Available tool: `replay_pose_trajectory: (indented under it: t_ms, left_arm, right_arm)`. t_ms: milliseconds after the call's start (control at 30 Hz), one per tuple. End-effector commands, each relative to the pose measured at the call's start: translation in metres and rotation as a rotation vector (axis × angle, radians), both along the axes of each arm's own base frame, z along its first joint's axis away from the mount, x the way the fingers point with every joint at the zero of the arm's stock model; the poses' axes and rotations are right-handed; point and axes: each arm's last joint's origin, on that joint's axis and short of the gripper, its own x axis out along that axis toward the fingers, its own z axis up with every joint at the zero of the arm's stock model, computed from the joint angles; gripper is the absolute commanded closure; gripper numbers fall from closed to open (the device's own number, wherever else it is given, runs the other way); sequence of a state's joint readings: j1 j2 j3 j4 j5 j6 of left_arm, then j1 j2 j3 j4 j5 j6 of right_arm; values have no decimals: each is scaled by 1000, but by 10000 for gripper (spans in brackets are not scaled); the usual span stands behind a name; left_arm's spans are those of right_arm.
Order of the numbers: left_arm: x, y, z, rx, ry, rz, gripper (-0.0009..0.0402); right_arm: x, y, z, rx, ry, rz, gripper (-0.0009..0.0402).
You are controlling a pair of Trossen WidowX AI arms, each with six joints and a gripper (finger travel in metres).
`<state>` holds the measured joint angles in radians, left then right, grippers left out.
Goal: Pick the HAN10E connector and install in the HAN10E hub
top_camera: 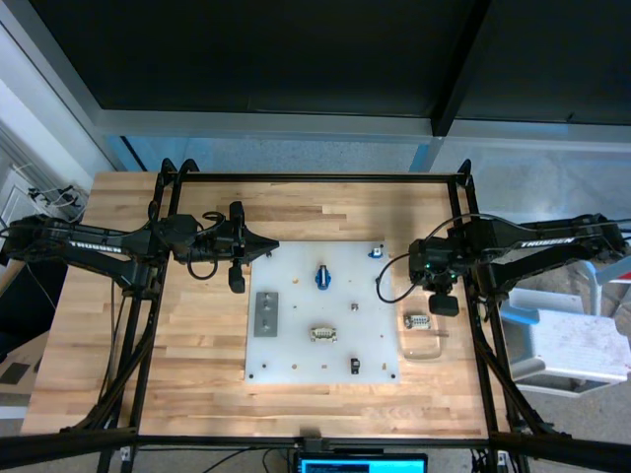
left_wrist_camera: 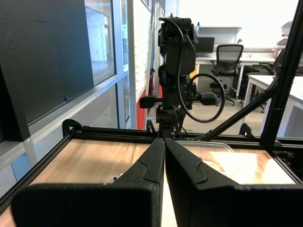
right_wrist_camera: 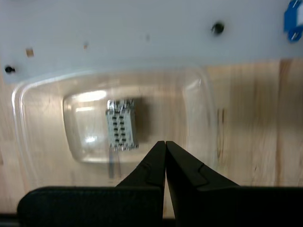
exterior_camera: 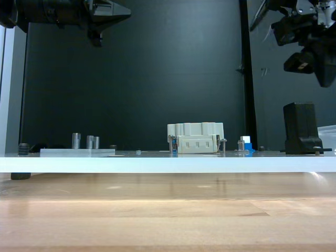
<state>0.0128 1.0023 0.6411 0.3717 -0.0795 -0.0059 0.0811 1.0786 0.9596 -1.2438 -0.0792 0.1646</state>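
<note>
A: So, what's loose?
B: One connector [right_wrist_camera: 121,125], in the one clear tray [right_wrist_camera: 42,123] just beside the plate [right_wrist_camera: 142,28].
A: And fixed?
B: One hub [top_camera: 322,336], on the plate, well apart from it.
A: Anything else?
B: Two grippers, both pinched closed and empty: right gripper [right_wrist_camera: 165,143] above the tray, left gripper [top_camera: 270,248] high over the plate's far-left corner.

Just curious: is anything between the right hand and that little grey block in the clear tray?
Nothing visible does. The right hand, shut, hangs over the connector, which lies in a clear tray beside the white plate. The left hand, also shut, is up at the plate's left, away from it.
</note>
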Motion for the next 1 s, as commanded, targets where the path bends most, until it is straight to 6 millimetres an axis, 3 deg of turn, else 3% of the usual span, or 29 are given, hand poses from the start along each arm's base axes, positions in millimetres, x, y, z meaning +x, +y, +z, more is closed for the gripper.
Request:
replay_pose_trajectory:
  t_ms: [33, 633, 767, 1000]
  left_arm:
    - [0, 0, 0, 0, 0, 0, 393]
    - [0, 0, 0, 0, 0, 0, 393]
    - [0, 0, 0, 0, 0, 0, 393]
    - [0, 0, 0, 0, 0, 0, 393]
  right_arm:
    - [-1, 6, -2, -6, 44, -2, 393]
    - [-6, 33, -3, -26, 44, -18, 386]
    - [-4, 38, -4, -24, 38, 2, 338]
    - [5, 46, -11, -39, 72, 26, 204]
